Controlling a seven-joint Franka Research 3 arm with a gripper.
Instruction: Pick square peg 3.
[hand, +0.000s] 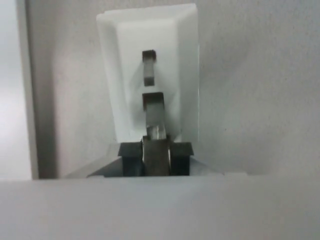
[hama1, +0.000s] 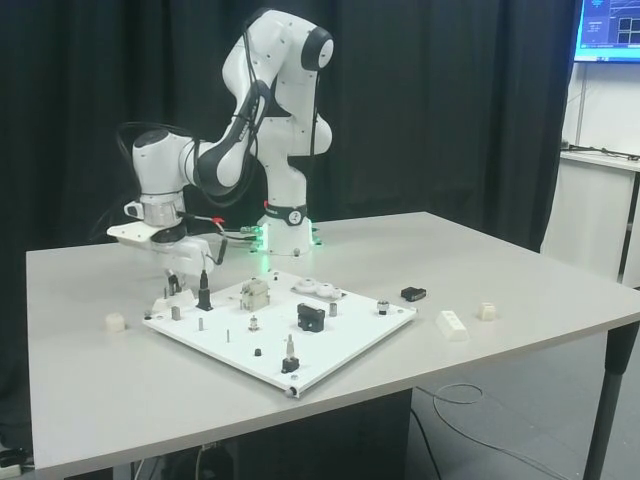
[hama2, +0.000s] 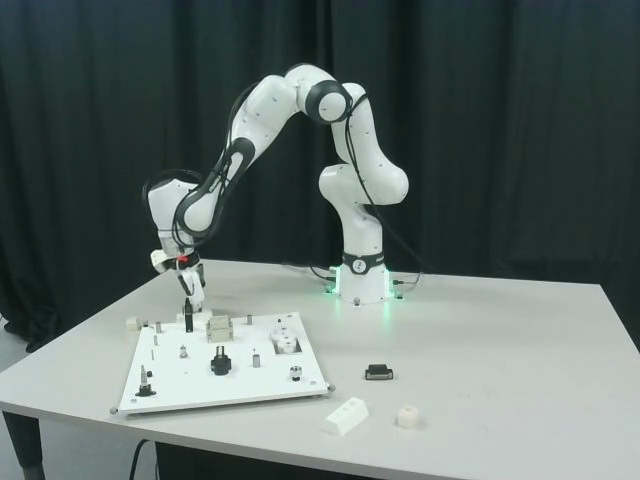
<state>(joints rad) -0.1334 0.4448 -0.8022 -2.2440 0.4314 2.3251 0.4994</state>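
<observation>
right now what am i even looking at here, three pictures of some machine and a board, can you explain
It is a white robot arm bolted to a grey table. At its end is a hand with two fingers for gripping things.

Two pictures come from cameras standing in the room, each showing the arm and table from a different side. The third comes from a camera on the arm's wrist, looking down past the fingertips.

On the table lies a white board carrying small parts and pegs. Beside it sit a few loose white blocks and a small black part.

In the wrist picture the hand looks shut on a grey square peg, over a white holder where another peg stands. The room views show the hand low at the board's far corner.
</observation>
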